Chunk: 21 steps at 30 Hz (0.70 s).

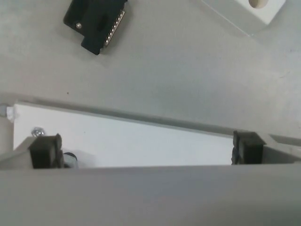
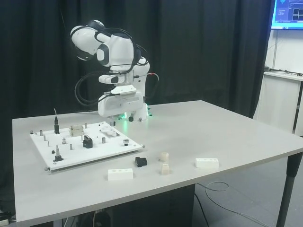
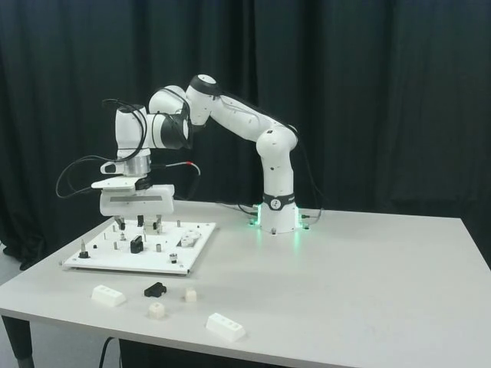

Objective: Remove Ethernet.

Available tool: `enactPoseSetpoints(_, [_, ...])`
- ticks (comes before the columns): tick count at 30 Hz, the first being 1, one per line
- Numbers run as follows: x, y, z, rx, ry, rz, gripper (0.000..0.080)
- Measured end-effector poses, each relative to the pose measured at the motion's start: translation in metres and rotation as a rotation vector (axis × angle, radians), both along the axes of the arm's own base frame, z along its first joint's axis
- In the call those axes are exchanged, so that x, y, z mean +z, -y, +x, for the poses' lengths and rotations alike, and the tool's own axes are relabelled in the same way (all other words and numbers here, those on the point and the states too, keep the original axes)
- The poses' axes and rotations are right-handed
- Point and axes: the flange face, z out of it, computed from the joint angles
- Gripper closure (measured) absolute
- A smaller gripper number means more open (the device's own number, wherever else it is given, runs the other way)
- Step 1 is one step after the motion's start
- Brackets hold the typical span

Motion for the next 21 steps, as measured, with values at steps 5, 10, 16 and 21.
enactPoseSetpoints(5, [0.0012,-0.0010,0.0024,-0.006,-0.003,-0.002,0.0003])
enactPoseSetpoints(10, [0.0019,-0.0020,0.0043,-0.009,-0.010,-0.004,0.0003])
enactPoseSetpoints(16, [0.0027,-0.0034,0.0065,-0.007,-0.014,-0.006,0.0003])
enactPoseSetpoints(21, [0.0029,-0.0042,0.0074,-0.006,-0.015,-0.006,0.0003])
